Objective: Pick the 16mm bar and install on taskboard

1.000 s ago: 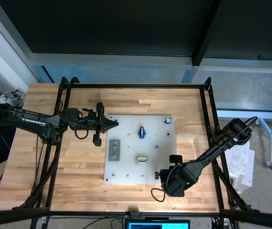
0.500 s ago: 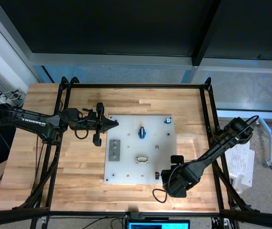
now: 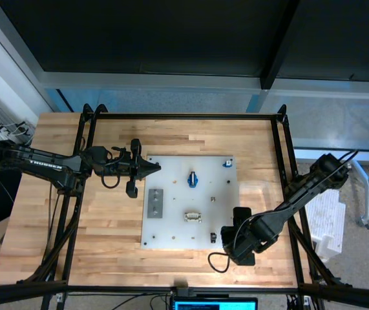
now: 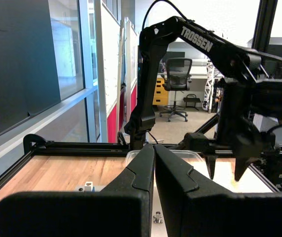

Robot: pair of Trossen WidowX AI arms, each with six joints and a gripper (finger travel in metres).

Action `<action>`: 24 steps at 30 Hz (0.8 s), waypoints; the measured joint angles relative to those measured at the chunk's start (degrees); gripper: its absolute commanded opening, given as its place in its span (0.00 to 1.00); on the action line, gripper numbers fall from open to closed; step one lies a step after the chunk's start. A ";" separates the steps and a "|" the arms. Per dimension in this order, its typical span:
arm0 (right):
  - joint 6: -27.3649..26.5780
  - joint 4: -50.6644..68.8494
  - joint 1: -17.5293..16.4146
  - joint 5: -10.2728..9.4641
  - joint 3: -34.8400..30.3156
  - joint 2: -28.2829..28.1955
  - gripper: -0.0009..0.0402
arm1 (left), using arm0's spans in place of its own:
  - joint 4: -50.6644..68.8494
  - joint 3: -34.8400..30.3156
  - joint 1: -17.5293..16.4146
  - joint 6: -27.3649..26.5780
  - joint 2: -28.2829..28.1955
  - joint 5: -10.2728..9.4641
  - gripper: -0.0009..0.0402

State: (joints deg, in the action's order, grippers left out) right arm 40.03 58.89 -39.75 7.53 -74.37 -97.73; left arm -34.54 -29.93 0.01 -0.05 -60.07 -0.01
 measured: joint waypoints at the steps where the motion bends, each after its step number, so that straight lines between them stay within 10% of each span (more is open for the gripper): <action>1: -0.02 0.76 0.00 0.22 -0.46 0.42 0.70 | 0.02 -0.02 0.00 0.00 0.00 0.00 0.02; 24: -0.48 11.45 0.02 1.95 -9.57 1.66 0.71 | 0.02 0.00 0.00 0.00 0.00 0.00 0.02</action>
State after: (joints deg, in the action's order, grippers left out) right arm 39.55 70.35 -39.72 9.47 -83.94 -96.07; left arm -34.52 -29.93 0.01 -0.05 -60.07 -0.01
